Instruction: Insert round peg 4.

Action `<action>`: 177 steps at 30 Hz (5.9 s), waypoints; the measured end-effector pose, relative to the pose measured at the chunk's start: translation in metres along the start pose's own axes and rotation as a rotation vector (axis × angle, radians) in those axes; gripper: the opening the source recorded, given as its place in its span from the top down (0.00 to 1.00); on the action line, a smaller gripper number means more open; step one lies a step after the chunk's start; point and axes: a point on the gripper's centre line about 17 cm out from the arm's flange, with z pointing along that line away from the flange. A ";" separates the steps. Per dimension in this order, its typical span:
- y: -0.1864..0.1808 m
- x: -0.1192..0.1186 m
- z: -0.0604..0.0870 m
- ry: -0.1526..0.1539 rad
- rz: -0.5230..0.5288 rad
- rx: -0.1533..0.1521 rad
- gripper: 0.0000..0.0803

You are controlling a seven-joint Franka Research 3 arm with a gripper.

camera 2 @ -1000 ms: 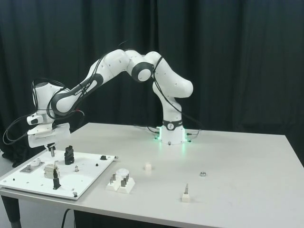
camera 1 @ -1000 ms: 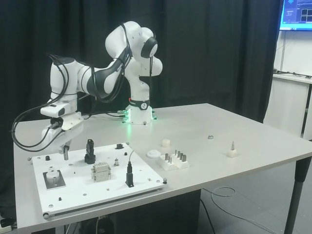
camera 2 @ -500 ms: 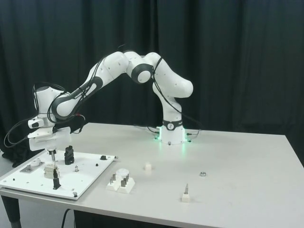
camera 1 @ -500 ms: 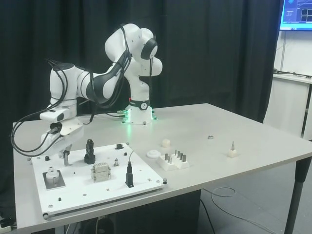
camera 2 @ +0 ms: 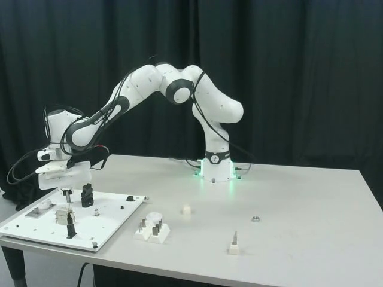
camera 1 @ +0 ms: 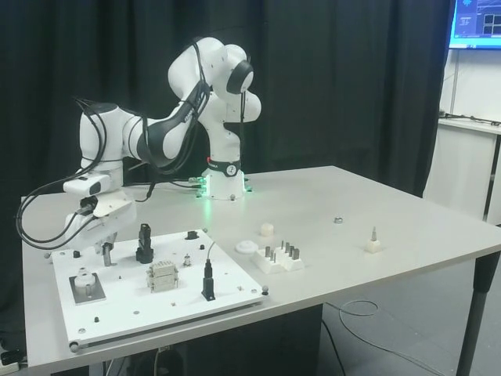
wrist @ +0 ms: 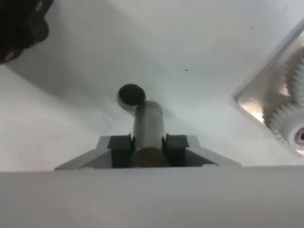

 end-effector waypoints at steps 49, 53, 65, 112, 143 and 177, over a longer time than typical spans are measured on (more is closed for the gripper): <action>-0.010 0.014 0.000 0.008 0.001 -0.049 0.81; -0.008 0.015 0.000 0.007 0.000 -0.058 0.81; -0.002 0.013 0.000 0.003 0.004 -0.086 0.81; -0.009 0.009 0.002 0.007 0.030 -0.071 0.81; -0.010 0.008 0.003 0.005 0.034 -0.071 0.81; -0.006 0.014 0.003 0.009 0.029 -0.085 0.81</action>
